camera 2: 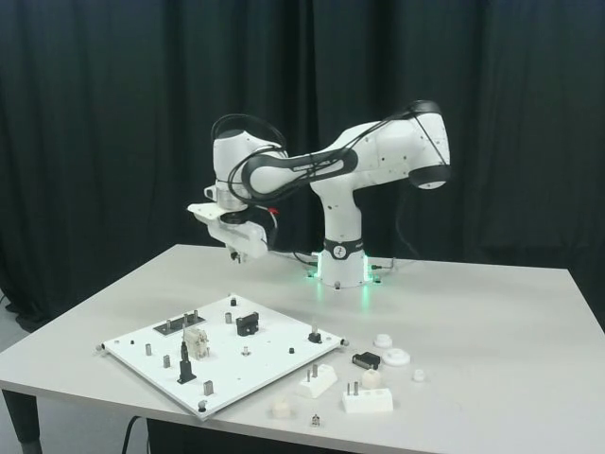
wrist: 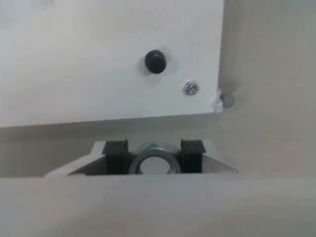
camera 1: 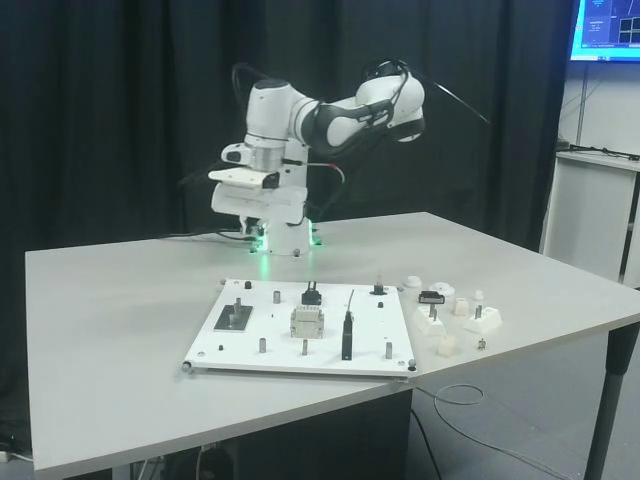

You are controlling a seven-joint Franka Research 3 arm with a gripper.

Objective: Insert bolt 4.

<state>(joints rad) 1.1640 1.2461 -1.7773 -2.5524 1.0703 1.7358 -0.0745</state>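
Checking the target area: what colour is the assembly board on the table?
White assembly board, clearest in the first room view.

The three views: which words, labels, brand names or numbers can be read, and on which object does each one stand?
No text can be read in any view.
The screen at the top corner of the first room view shows marks too small to read.
The white board, the white arm and the loose white parts show no legible label.

Hand (camera 2: 239, 253) high above white board (camera 2: 274, 364)
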